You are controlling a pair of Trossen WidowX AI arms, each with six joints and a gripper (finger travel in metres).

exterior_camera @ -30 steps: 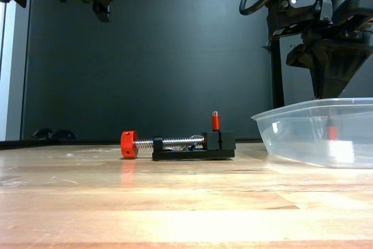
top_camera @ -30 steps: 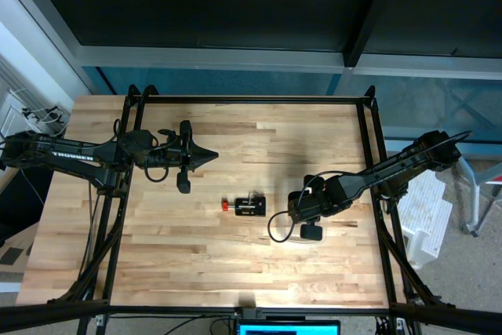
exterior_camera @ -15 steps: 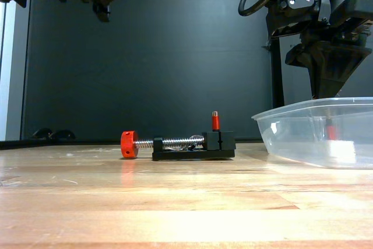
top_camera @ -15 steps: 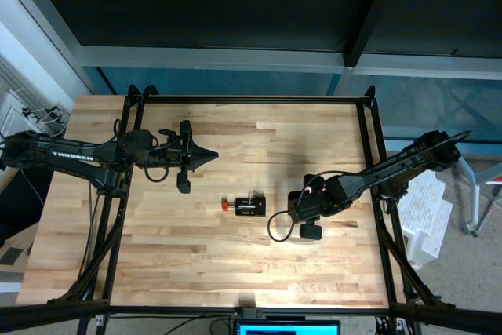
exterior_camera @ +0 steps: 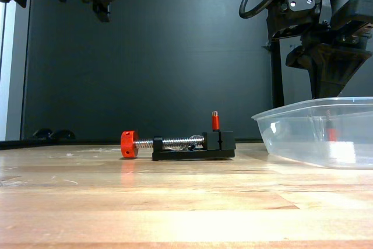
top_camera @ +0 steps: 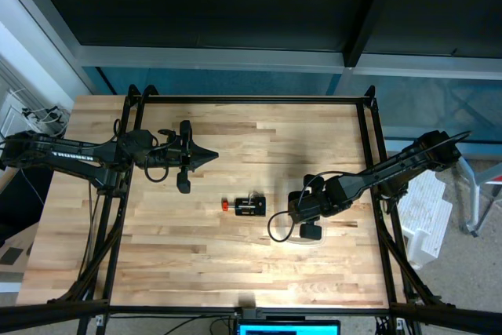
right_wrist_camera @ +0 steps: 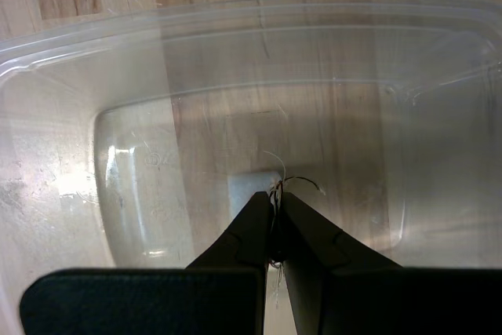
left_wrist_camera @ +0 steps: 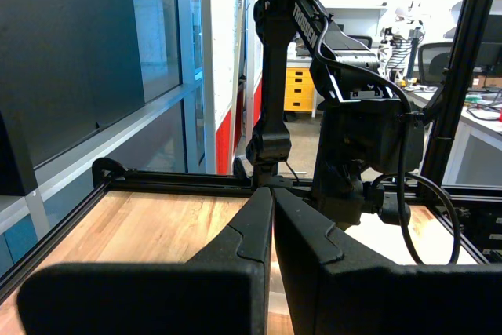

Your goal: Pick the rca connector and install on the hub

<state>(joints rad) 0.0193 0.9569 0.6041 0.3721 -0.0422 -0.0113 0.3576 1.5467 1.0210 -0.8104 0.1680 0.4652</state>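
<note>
While the left gripper [top_camera: 210, 154] hangs high over the table's [top_camera: 196, 264] left-centre with its fingers closed on nothing, it's well apart from everything that matters – parked, by the look of it

Hub [top_camera: 249, 207] sits mid-table, long axis running left-right, red knob [exterior_camera: 129, 144] toward the left arm and a red stub [exterior_camera: 215, 120] standing up at the block end

Right gripper [right_wrist_camera: 274, 202] is over the clear tray [right_wrist_camera: 235, 21], pointing down into it. Fingers pressed together, with a thin dark sliver and hair-fine strands at the tips; can't tell what that is or whether it counts as a grip

rca connector [right_wrist_camera: 245, 187] – the pale piece lying on the tray floor, directly below the tips and partly hidden by them

Key relation: connector is under the right jaws, so the right arm is the nearer one by far. Hub lies just left of the tray, near but not touching. My read: jaws need to open and drop before any pick – the carry to the hub is a short leftward move
</note>
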